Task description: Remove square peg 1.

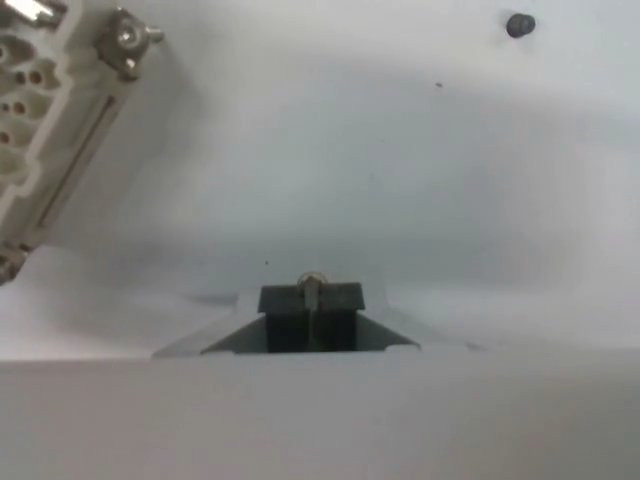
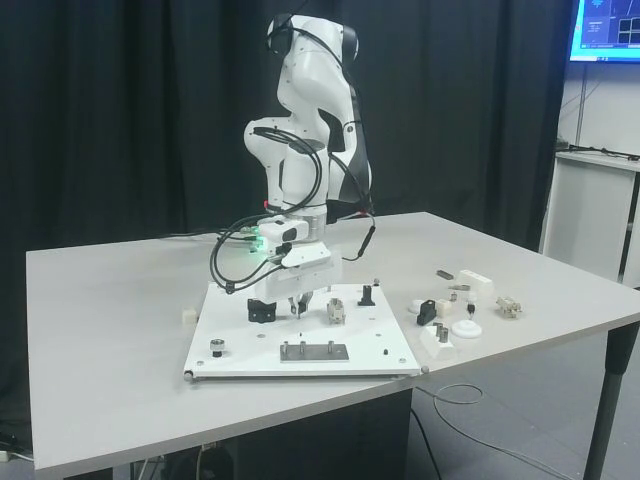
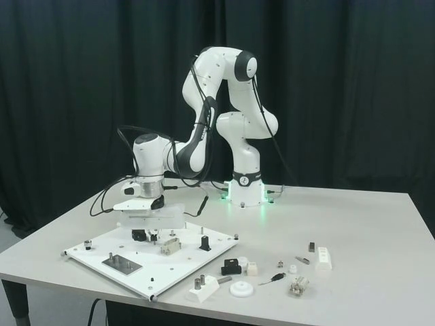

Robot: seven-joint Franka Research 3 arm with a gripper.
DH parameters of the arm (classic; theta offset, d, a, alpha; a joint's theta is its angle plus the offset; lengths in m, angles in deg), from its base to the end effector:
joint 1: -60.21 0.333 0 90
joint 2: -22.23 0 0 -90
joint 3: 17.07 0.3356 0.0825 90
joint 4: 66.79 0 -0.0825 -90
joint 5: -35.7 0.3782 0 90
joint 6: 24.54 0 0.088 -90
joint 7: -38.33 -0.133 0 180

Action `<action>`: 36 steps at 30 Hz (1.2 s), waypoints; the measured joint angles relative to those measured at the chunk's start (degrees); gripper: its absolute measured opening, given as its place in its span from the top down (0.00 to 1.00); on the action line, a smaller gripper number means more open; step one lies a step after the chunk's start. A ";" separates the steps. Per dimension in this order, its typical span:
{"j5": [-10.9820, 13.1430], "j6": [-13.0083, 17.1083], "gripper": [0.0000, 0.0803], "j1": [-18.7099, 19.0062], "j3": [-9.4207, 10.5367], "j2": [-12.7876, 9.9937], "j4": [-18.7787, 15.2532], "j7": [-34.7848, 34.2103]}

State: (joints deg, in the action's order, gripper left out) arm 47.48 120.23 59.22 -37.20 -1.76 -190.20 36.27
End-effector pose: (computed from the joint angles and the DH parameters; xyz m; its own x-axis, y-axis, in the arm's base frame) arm 0.5318 -0.2059 0.2092 0.8541 -0.5200 -0.0081 -0.5197 -0.8540 0.0245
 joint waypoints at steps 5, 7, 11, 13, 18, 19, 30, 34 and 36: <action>0.00 0.00 0.97 0.00 0.00 0.00 0.00 -0.95; 0.00 0.01 0.97 0.00 0.00 0.00 0.00 -1.52; 0.00 0.01 0.97 0.00 0.00 0.00 0.00 -3.02; 0.00 0.02 0.97 0.01 0.00 0.00 0.00 -3.65; 0.00 0.02 0.97 0.03 0.00 0.00 0.00 -3.89; 0.00 0.02 0.97 0.04 0.00 0.00 0.00 -3.88; -0.11 0.02 0.97 0.10 -0.01 0.01 0.00 0.85; -0.11 0.02 0.97 0.10 -0.01 0.02 0.00 1.82; -0.11 0.02 0.97 0.10 -0.01 0.02 0.00 2.63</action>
State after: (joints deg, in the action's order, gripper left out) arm 47.37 120.25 59.31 -37.21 -1.75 -190.20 38.90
